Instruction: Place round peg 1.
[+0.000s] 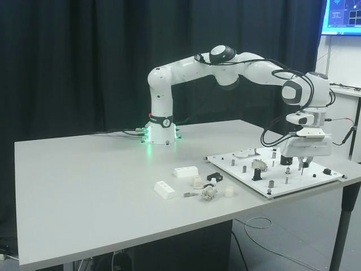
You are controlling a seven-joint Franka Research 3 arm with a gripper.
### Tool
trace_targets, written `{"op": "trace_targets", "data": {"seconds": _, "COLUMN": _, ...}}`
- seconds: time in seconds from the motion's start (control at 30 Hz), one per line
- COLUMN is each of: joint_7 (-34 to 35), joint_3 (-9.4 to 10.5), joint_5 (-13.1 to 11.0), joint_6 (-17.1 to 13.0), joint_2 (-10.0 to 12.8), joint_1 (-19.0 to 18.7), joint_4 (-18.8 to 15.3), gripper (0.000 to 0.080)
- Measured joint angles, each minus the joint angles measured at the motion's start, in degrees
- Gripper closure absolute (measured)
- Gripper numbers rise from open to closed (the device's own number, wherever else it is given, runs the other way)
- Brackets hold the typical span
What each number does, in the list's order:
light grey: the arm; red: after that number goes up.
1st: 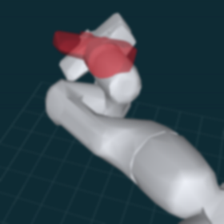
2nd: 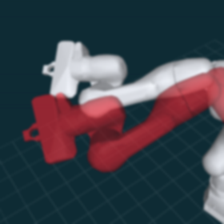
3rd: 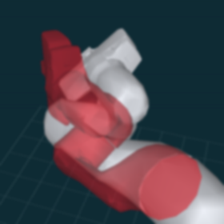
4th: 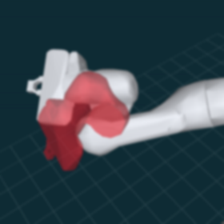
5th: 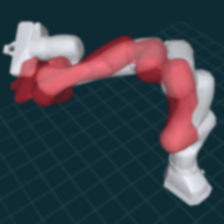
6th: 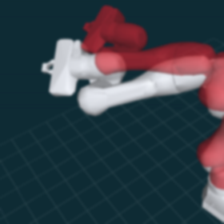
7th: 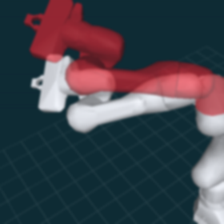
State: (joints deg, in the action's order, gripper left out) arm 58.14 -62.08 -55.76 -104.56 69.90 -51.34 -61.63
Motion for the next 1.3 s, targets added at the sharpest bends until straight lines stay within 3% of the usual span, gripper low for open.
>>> {"op": "trace_targets", "data": {"seconds": 1.3, "joint_7": 0.8, "joint_3": -0.81, "joint_5": 1.1, "joint_6": 0.6, "joint_2": 0.0, "joint_1": 0.0, "joint_4": 0.8, "gripper": 0.0771}}
